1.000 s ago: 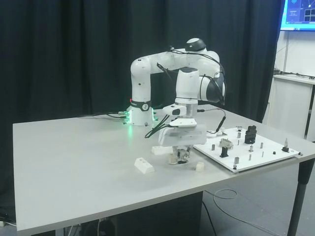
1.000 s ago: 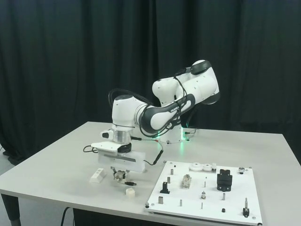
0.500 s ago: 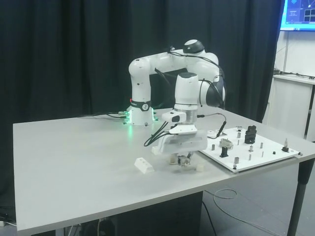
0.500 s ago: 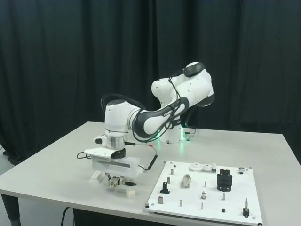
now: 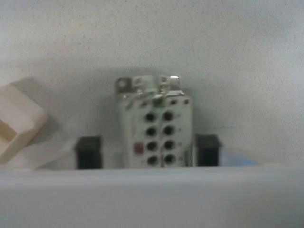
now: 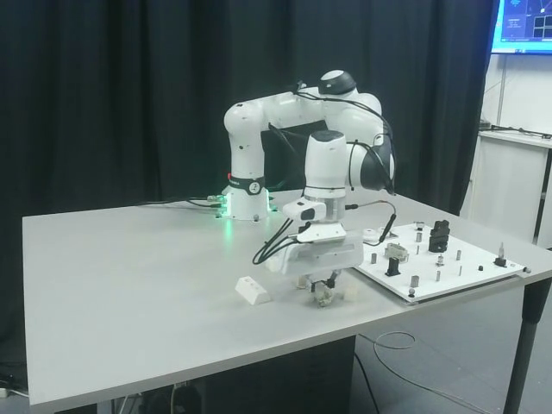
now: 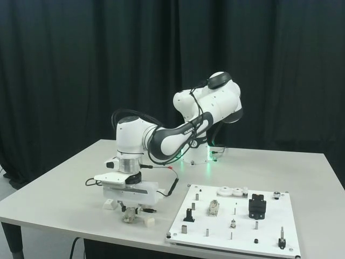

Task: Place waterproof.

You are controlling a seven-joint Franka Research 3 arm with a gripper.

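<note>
White fingers of my gripper clamp the connector just above the grey table, close to a small white block and the white board.

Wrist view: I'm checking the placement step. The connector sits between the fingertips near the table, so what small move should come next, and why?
Probably a short straight descent, then release. The white multi-pin waterproof connector sits between the black fingertips of the gripper, low over the grey table. The small white block lies close beside, so sideways drift looks risky. Whether it touches the table yet, I cannot tell.
</note>
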